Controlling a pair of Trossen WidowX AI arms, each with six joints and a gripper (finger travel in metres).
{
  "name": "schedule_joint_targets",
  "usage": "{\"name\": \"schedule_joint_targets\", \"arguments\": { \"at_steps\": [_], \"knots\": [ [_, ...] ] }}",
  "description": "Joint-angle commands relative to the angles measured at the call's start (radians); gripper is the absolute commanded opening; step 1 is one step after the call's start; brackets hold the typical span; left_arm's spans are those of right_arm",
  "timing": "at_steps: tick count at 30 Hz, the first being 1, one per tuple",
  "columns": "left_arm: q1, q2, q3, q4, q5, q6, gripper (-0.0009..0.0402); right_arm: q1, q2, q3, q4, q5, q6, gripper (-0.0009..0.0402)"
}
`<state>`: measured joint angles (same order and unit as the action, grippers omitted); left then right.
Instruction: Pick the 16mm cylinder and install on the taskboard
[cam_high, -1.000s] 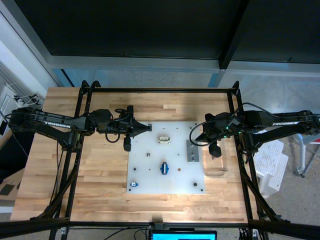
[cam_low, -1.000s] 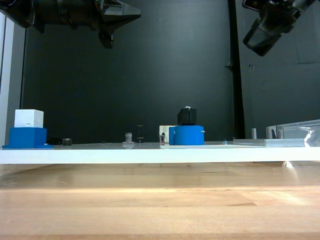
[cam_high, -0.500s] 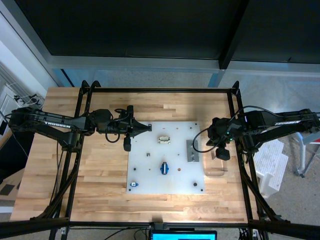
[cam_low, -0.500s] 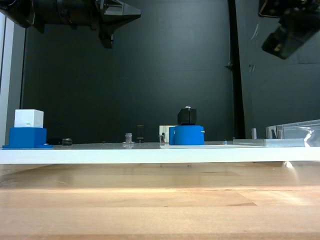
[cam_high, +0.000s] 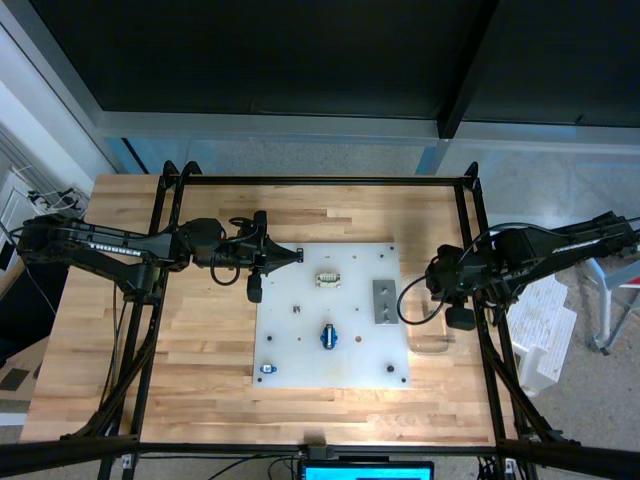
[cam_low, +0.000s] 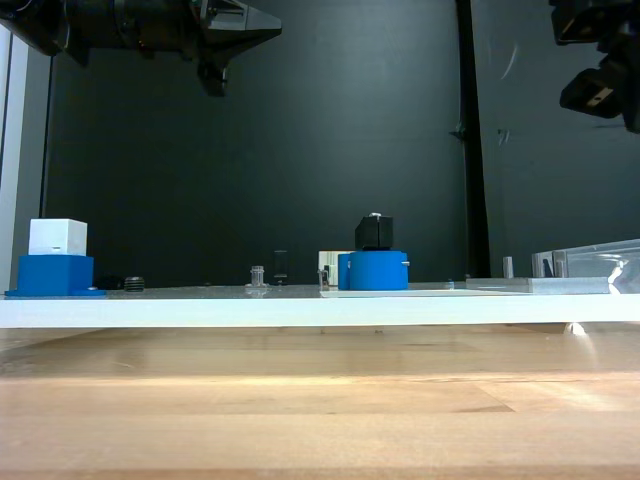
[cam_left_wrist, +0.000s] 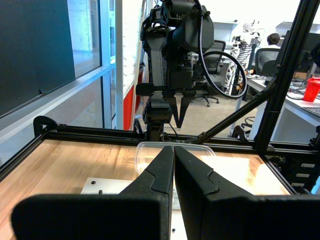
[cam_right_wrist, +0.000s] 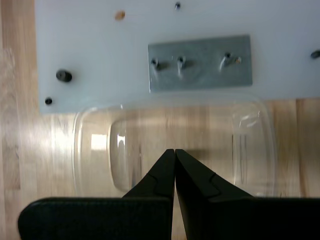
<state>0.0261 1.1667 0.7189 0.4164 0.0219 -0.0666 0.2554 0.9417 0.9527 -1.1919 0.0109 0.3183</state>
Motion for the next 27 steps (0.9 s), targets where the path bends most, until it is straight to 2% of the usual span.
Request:
{"name": "schedule_joint_targets", "arguments": {
  "at_steps": [1,18,27],
  "knots": [
    [0.0,0.0,0.0,0.0,0.0,0.0,0.0,0.009,0.0,0.0,-0.036,0.0,0.014,0.0],
    [0.0,0.0,0.0,0.0,0.0,0.0,0.0,0.016,0.001,-0.003,-0.059,0.0,0.017,0.0004],
    [0.0,0.0,0.0,0.0,0.0,0.0,0.0,0.016,0.003,-0.04,-0.062,0.0,0.039,0.0061]
  ]
}}
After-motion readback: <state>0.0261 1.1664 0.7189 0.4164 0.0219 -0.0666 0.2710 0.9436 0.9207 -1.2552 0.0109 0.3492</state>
